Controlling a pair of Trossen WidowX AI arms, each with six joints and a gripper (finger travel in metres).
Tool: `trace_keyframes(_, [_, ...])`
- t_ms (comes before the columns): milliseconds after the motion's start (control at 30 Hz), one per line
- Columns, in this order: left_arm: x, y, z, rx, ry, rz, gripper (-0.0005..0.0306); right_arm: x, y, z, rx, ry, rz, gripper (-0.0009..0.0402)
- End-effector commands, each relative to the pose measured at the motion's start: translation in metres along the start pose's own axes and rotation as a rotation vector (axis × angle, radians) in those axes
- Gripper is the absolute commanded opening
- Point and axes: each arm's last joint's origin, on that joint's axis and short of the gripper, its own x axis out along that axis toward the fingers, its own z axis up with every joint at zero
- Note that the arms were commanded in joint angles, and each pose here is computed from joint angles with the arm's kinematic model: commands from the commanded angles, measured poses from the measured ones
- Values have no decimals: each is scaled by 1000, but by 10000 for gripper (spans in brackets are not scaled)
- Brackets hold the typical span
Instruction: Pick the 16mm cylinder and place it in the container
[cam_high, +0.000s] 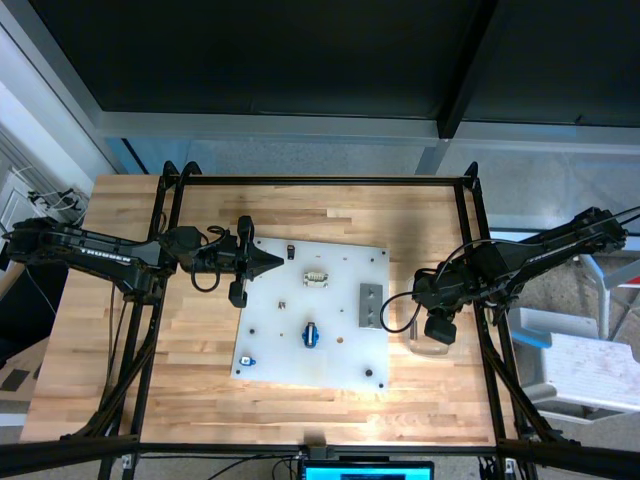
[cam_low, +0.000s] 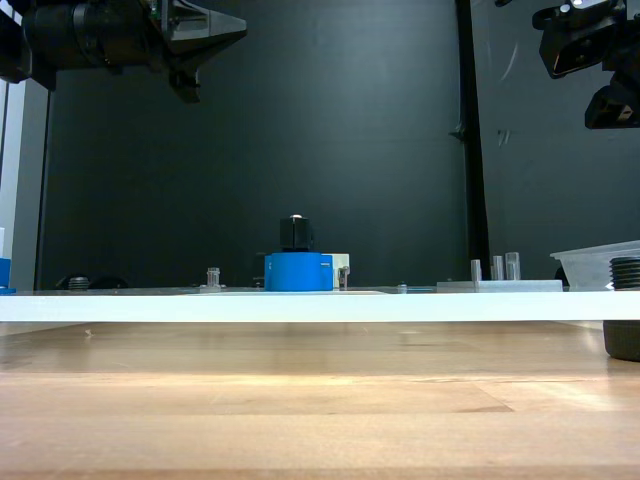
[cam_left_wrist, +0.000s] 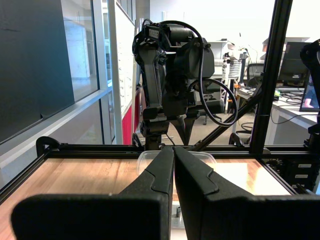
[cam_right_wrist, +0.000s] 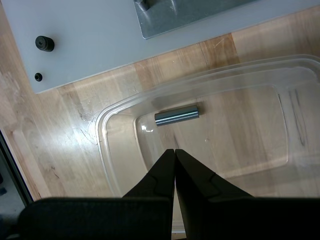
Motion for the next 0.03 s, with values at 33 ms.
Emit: trace_keyframes(33, [0, 0, 0, 0, 0, 0, 0, 0, 0, 0, 0, 0, 0, 0])
